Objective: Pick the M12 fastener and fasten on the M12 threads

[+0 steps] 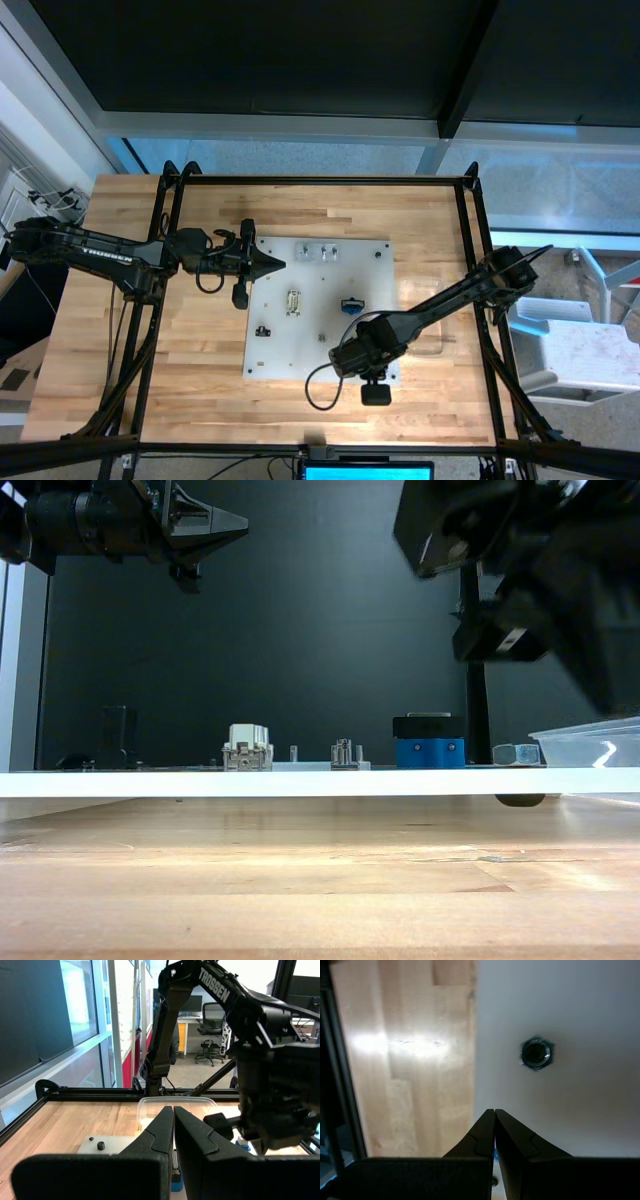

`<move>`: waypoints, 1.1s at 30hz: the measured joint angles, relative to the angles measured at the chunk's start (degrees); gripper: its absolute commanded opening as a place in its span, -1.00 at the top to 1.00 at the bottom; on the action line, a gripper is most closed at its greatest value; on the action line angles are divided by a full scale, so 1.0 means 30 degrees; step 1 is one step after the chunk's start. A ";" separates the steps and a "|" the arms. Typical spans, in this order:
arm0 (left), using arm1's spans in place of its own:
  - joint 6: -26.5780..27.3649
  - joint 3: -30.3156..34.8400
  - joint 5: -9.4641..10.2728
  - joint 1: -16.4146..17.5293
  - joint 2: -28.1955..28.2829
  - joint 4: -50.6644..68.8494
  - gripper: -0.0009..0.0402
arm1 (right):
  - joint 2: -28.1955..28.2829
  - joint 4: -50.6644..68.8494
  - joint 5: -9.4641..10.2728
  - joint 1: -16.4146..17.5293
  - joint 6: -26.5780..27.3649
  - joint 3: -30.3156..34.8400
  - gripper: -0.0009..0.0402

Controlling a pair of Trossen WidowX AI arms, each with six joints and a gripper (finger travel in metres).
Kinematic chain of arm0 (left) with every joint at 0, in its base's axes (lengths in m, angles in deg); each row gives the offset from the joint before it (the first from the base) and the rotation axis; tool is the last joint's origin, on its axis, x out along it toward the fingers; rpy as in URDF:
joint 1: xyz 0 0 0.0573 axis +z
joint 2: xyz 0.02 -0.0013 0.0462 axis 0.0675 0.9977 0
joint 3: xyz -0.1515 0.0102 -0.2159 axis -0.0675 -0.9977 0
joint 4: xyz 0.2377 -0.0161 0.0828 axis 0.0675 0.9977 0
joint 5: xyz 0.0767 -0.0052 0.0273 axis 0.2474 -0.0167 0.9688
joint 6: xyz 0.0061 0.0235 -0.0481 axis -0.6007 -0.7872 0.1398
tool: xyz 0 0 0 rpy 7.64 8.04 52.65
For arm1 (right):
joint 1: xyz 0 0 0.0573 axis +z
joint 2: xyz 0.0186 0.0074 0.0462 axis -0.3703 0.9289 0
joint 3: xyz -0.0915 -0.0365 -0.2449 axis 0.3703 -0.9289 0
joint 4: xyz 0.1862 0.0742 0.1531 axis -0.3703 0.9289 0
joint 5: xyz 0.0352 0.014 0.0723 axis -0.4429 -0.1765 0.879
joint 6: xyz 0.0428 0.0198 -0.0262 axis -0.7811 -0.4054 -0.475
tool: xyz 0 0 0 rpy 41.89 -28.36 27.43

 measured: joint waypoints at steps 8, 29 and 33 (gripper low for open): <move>0.0007 0.0000 0.0000 0.0000 -0.0007 0.0000 0.96 | -0.0364 0.0109 -0.4240 -0.0051 0.0044 0.0240 0.96; 0.0007 0.0000 0.0000 0.0000 -0.0007 -0.0007 0.96 | 0.1042 -0.1093 -0.2266 -0.0175 0.0525 -0.0022 0.96; 0.0000 0.0007 0.0000 0.0000 -0.0007 -0.0007 0.96 | 0.0823 -0.1209 0.0000 -0.0066 0.0583 -0.0015 0.96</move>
